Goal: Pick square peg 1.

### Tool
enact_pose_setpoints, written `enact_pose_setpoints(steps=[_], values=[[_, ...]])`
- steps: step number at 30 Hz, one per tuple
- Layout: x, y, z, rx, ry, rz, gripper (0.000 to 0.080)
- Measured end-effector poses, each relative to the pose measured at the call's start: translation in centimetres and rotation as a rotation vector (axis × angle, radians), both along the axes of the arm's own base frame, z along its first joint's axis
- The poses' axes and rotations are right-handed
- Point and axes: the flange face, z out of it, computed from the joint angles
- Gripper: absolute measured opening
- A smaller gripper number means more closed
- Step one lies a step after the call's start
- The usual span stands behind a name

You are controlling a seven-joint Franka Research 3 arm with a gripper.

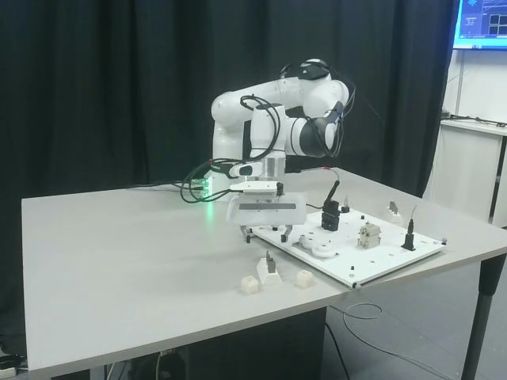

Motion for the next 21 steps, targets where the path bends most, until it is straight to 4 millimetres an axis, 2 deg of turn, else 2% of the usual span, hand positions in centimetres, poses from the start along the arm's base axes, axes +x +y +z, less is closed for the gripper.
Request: enact_pose_setpoints(steps=[21], values=[[0.7, -0.5, -2.0, -0.002, -0.023, -0.03, 0.08]])
